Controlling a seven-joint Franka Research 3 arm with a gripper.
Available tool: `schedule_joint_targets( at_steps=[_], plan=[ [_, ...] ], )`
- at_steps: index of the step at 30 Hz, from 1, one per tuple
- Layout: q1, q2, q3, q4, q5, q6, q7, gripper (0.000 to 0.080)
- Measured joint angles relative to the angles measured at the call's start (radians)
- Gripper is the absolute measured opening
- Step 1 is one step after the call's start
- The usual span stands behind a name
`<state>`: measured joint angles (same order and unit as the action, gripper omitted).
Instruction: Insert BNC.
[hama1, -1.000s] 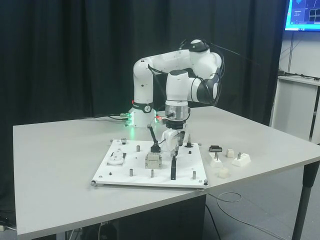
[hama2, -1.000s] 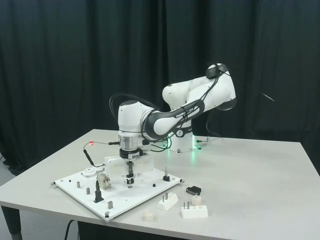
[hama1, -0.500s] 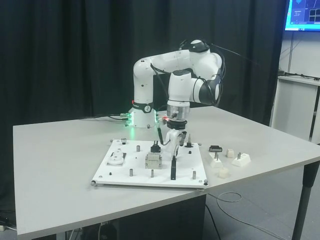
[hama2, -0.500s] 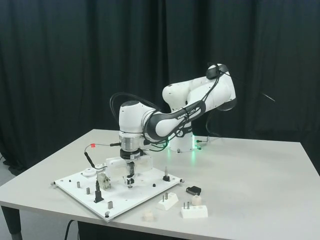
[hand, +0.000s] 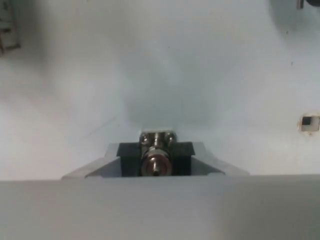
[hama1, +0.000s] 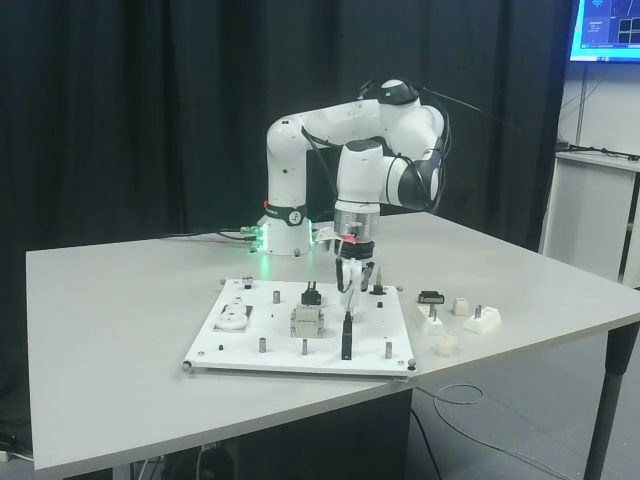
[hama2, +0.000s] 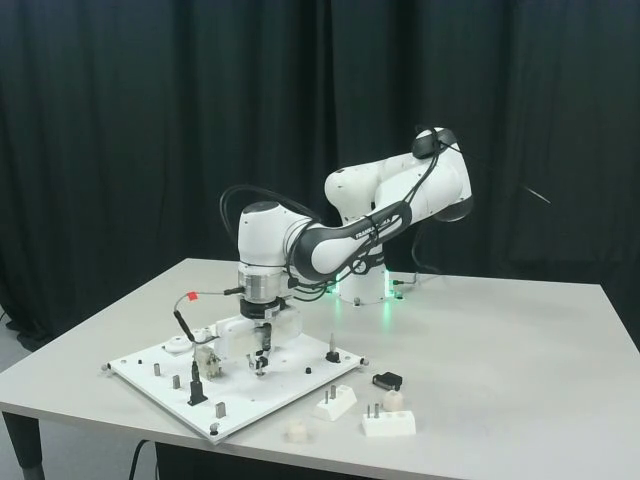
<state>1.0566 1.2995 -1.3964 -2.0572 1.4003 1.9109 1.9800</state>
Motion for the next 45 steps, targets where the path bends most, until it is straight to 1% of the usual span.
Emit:
schedule_joint_targets(
  at_steps=[7, 16, 22, 45],
  plan=[
    [0.001, 0.000, 0.000, 0.000, 0.000, 0.002, -0.038, 0.0121],
    [0.002, 0.000, 0.001, 0.000, 0.000, 0.004, -0.117, 0.0121],
    [0.002, 0.000, 0.002, 0.000, 0.000, 0.006, -0.205, 0.0121],
    [0.004, -0.002, 0.002, -0.003, 0.003, 0.010, -0.624, 0.0121]
  ],
)
